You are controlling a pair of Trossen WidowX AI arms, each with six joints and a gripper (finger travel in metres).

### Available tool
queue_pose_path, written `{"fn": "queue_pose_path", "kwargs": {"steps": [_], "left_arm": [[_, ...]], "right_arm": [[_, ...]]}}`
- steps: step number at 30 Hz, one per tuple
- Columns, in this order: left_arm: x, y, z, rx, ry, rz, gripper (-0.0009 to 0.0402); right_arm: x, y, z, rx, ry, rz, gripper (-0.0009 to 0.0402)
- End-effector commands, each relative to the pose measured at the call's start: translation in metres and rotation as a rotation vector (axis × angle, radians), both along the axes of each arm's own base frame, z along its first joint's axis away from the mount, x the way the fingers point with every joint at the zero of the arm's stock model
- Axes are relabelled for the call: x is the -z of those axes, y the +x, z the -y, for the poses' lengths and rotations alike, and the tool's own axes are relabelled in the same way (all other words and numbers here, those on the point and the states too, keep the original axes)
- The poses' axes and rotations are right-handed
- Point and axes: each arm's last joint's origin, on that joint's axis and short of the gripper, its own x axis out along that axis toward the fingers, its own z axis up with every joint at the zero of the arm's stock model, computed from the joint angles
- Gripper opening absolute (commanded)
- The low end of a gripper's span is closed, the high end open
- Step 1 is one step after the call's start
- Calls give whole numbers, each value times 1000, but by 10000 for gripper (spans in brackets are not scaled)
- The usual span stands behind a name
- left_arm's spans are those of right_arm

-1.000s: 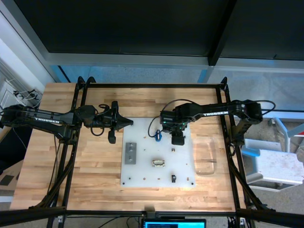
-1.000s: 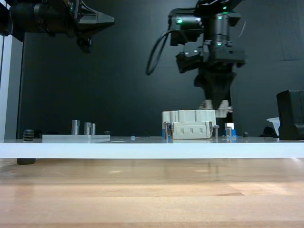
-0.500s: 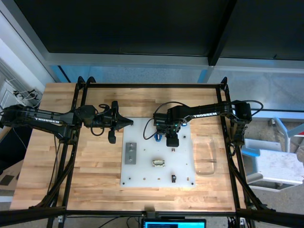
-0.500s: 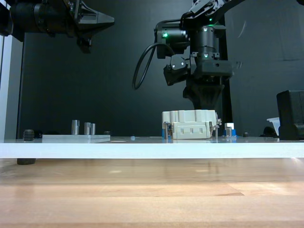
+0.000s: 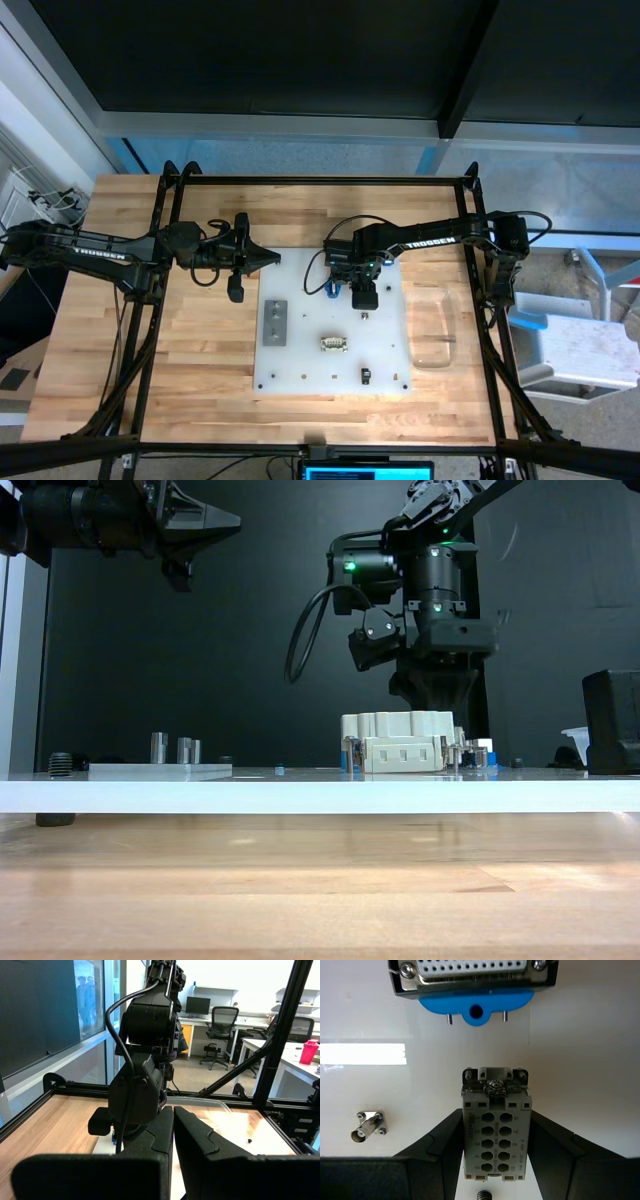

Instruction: Pick the HAN10E connector and install in the HAN10E hub

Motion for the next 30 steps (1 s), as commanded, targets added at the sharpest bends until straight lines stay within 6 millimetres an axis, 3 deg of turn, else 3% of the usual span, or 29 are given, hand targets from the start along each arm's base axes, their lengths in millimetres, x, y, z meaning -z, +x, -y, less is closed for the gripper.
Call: {"fn": "queue_pose_path", "kwargs": {"steps": [1, 10, 22, 30], "left_arm": [[0, 0, 0, 0, 0, 0, 0], [0, 0, 0, 0, 0, 0, 0], [0, 0, 0, 0, 0, 0, 0], [0, 0, 0, 0, 0, 0, 0]], "right_arm": [[1, 0, 0, 3, -1, 1, 38], [1, 2, 0, 3, -3, 26, 70], [4, 0, 0, -10, -1, 17, 79], [5, 0, -1, -16, -3, 16, 141]]}}
